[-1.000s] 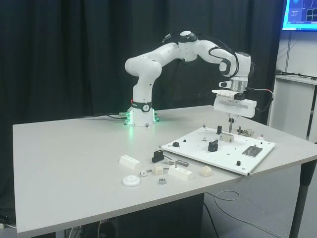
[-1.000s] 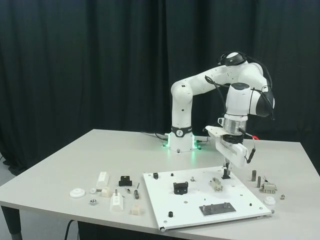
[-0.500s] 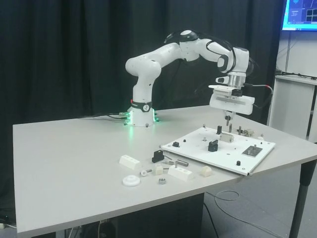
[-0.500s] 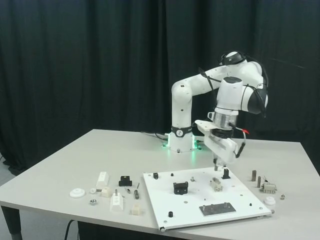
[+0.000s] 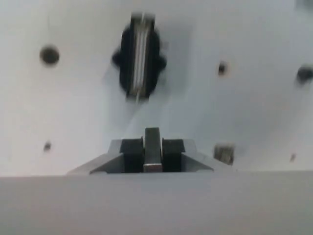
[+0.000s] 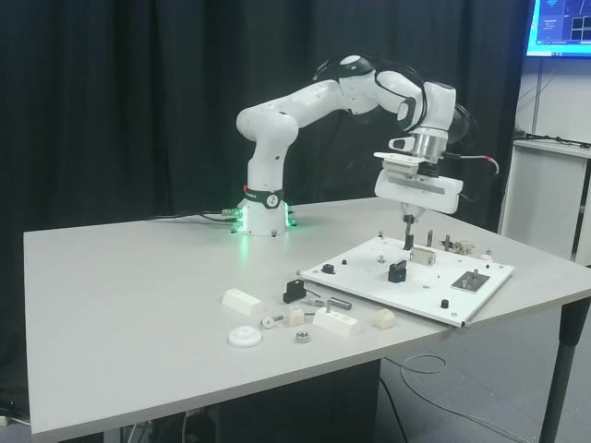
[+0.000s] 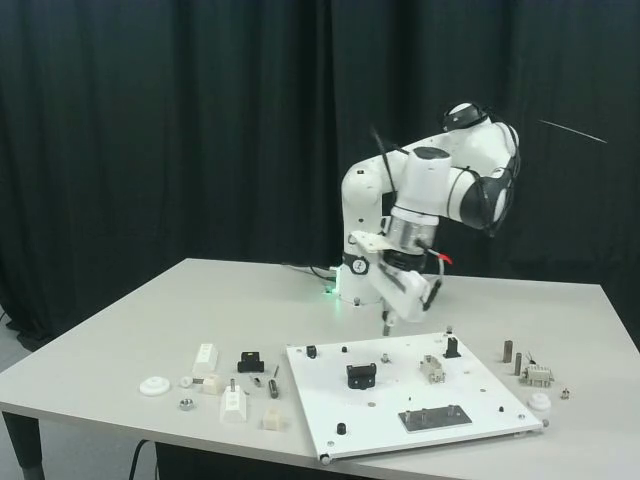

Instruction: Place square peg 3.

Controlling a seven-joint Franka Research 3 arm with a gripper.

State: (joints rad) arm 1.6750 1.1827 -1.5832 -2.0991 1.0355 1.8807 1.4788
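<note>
The white arm's gripper (image 7: 387, 322) hangs above the white board's (image 7: 490, 430) far edge. Only the wrist view shows its fingers (image 5: 131, 149) clenched on a thin grey square peg (image 5: 152, 152), above a black slotted fixture (image 5: 139, 61); both room views show loose parts (image 6: 297, 317) on the grey table (image 6: 120, 295).

First room view, we stand off the table's (image 6: 138, 305) corner, facing the arm (image 6: 314, 92) obliquely, second room view, we face it frontally, both sharing the white board (image 7: 400, 425), wrist view close above it.
</note>
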